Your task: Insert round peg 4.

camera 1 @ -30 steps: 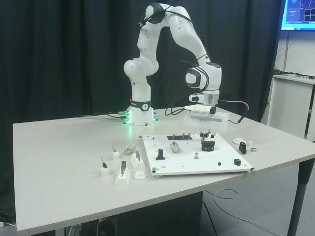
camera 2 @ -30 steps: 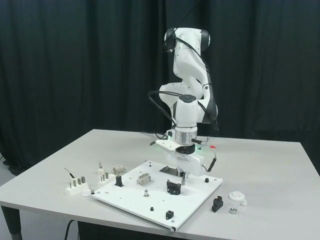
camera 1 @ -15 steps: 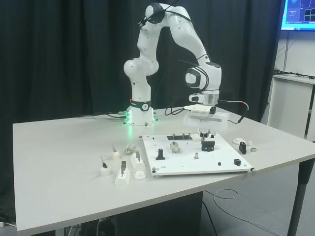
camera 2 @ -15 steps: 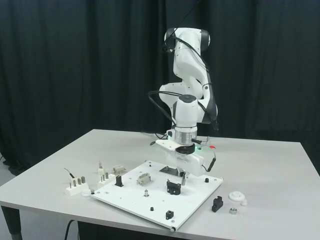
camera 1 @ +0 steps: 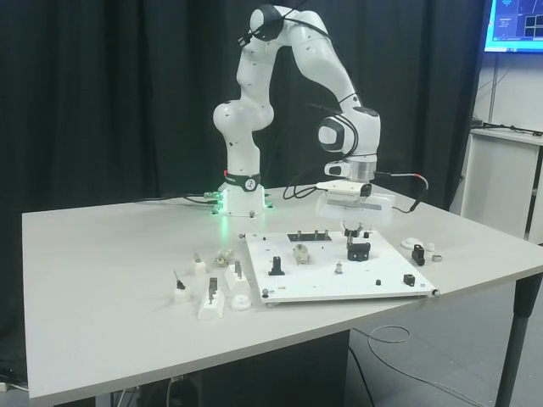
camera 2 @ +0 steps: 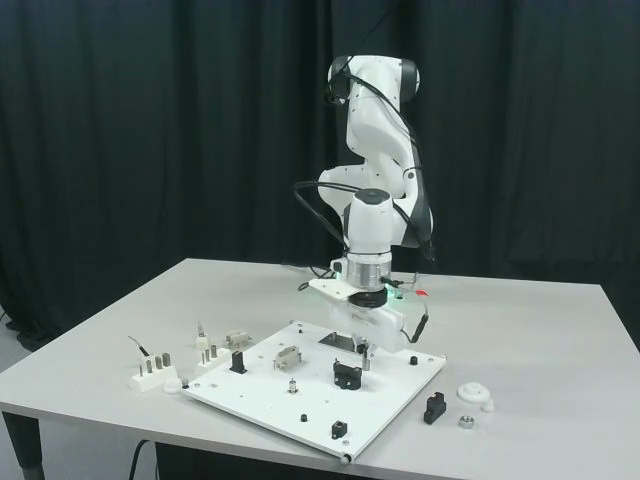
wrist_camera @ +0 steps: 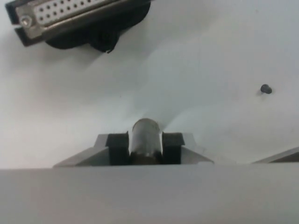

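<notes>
1. We find the claw pinching round peg 4, a short grey cylinder held upright between the two black fingers.
2. The claw hangs above the white board on the grey tabletop, just beside the black bracket.
3. A multi-pin connector is mounted on the board near the peg.
4. We judge the carry-and-align step to be in hand; the peg is not yet seated.
5. The receiving hole is probably hidden beneath the peg; we cannot confirm it.
6. The next move calls for a straight, gentle descent with the peg kept vertical.
</notes>
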You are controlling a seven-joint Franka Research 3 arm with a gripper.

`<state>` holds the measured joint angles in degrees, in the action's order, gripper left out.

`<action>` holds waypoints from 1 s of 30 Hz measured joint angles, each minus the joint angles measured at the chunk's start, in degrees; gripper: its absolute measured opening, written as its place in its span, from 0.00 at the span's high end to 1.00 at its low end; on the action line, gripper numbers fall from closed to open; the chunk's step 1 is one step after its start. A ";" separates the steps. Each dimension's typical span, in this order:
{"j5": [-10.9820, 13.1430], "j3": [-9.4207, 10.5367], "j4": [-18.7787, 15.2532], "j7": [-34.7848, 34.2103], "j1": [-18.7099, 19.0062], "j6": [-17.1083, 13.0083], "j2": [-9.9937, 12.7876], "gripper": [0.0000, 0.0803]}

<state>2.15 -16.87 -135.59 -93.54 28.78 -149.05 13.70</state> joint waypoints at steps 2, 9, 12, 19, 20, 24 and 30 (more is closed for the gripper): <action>0.00 0.00 0.00 0.00 -0.02 -0.05 0.01 0.82; 0.00 0.13 -0.01 -0.57 -0.02 -0.29 0.33 0.82; 0.00 0.28 -0.02 -1.09 -0.02 -0.54 0.55 0.82; 0.00 0.31 -0.06 -1.81 -0.03 -0.48 0.49 0.82; 0.00 0.31 -0.08 -1.96 -0.03 -0.46 0.46 0.82; 0.00 0.32 -0.21 -2.46 -0.04 -0.42 0.32 0.82; -0.04 0.27 -0.43 -2.51 -0.11 0.24 0.07 0.82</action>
<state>2.11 -16.60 -136.02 -96.05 28.67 -148.82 13.77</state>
